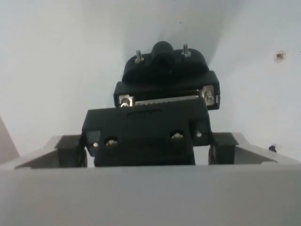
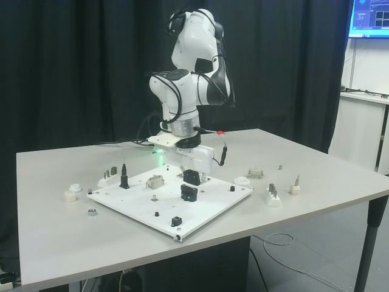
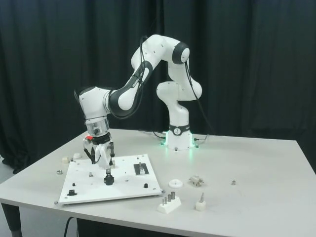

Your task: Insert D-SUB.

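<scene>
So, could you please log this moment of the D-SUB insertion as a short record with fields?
arm: white Franka, bent low over the white board
gripper: shut on the black D-SUB plug
plug position: right by the black socket on the board; whether it is seated cannot be told
socket detail: two upright screws on top, metal connector face toward the plug
board: lies on the grey table, carrying several small black parts
beside board: small white holders and loose fittings on the table
</scene>
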`<state>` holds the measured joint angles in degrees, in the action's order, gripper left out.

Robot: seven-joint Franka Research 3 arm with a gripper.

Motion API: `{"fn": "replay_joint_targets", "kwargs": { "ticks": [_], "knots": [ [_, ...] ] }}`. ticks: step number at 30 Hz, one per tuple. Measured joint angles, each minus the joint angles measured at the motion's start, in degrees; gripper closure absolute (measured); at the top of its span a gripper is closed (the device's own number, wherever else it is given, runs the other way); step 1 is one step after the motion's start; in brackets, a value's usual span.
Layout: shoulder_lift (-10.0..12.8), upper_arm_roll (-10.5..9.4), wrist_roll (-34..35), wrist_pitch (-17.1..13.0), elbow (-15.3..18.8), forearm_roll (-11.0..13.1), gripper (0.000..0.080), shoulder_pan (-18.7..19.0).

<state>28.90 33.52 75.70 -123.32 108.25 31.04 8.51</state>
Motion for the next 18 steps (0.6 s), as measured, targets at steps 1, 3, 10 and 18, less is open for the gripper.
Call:
{"fn": "replay_joint_targets", "kwargs": {
  "ticks": [1,3,10,18],
  "knots": [
    [0.0,0.0,0.0,0.0,0.1,0.0,0.0233,0.0],
    [0.0,0.01,-0.1,0.0,0.2,0.0,0.0233,0.0],
    [0.0,0.14,-0.9,0.0,1.0,0.0,0.0233,0.0],
    [0.0,0.6,-2.1,-0.1,1.5,0.0,0.0233,0.0]
  ]
}}
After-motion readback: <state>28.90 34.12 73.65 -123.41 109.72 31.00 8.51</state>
